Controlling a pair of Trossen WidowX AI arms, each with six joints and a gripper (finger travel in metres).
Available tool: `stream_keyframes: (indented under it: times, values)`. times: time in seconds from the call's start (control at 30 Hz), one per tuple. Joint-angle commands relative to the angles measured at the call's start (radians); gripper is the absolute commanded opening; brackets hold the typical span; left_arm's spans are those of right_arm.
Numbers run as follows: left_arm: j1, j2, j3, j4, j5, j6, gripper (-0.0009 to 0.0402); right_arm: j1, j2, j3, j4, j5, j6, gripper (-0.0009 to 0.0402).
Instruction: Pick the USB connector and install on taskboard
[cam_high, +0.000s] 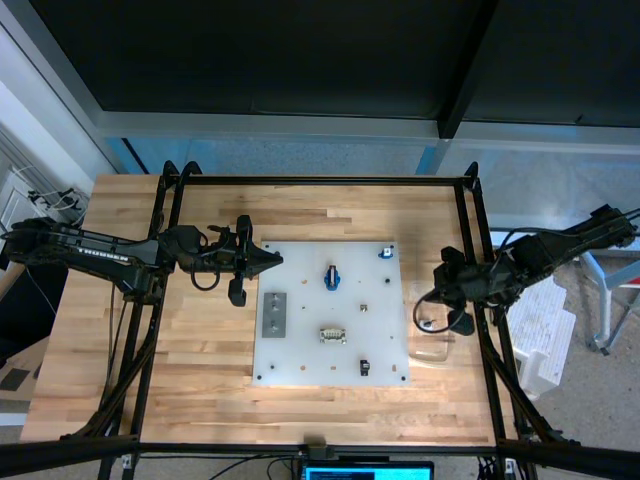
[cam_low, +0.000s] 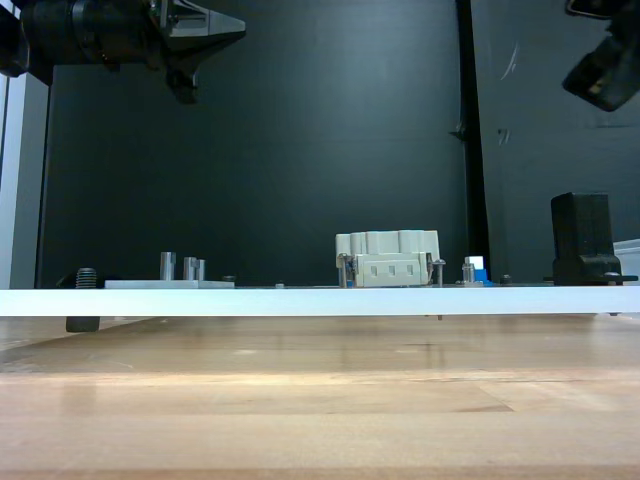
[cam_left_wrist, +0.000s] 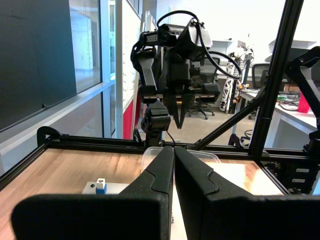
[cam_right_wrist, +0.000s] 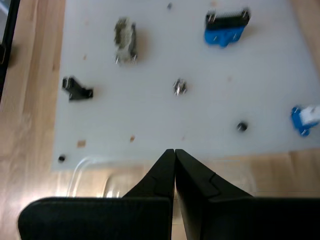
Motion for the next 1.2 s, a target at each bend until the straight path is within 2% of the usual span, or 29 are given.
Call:
stream_keyframes:
  times: [0.03, 0.27, 0.4, 0.6, 0.97, 1.2]
  values:
    - [0.0, 0.0, 0.0, 0.0, 0.0, 0.0, 0.0, 0.054, 0.001, 0.0, -0.052, 0.024, 0.067, 0.0]
    - [0.0, 0.0, 0.0, 0.0, 0.0, 0.0, 0.0, 0.159, 0.002, 0.0, -0.124, 0.079, 0.195, 0.0]
    - [0.0, 0.0, 0.0, 0.0, 0.0, 0.0, 0.0, 0.203, 0.003, -0.002, -0.146, 0.08, 0.256, 0.0]
    - [0.0, 0.0, 0.0, 0.0, 0.0, 0.0, 0.0, 0.231, 0.013, -0.002, -0.188, 0.077, 0.319, 0.0]
    - [0.0, 0.0, 0.0, 0.0, 0.0, 0.0, 0.0, 0.312, 0.088, -0.011, -0.227, 0.076, 0.38, 0.0]
    - [0.0, 0.0, 0.0, 0.0, 0.0, 0.0, 0.0, 0.322, 0.109, -0.029, -0.236, 0.067, 0.431, 0.0002]
